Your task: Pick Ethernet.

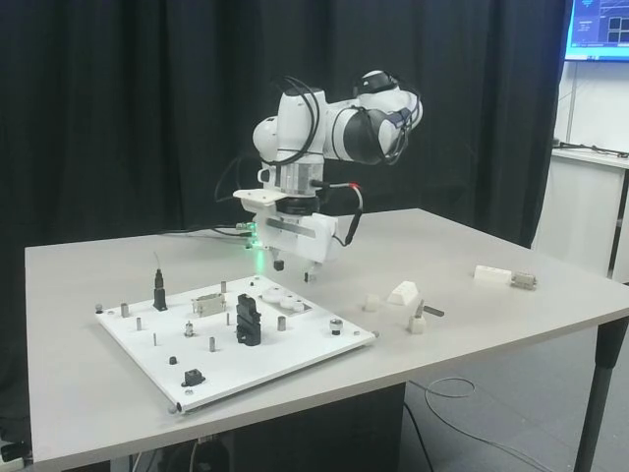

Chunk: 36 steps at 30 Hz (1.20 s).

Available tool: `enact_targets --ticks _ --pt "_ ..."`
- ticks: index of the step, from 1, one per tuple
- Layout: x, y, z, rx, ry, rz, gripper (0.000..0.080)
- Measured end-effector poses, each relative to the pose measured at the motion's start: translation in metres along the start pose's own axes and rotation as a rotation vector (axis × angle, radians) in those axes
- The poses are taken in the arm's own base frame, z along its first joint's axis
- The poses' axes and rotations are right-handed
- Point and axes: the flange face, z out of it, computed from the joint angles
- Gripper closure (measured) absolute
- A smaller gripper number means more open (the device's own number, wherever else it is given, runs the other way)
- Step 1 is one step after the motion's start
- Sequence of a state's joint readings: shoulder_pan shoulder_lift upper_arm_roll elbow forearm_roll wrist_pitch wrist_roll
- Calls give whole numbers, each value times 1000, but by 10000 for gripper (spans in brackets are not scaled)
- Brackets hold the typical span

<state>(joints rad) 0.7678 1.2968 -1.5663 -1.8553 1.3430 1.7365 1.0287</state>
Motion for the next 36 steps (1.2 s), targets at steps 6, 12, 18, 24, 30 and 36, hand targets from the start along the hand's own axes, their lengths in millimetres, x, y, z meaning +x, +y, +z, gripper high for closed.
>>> enact_targets --ticks 6,12,18,24,30,36 --pt "0 1 -5 0 -6 -7 3" --pt "-1 2 -12 -6 -16 -27 3" --pt "-4 3 -19 -7 -22 -56 3" --pt "-9 4 -25 -4 -23 -96 3" --pt "-17 6 -30 -2 -27 -180 3" --pt "-31 7 -33 1 -34 -271 3"
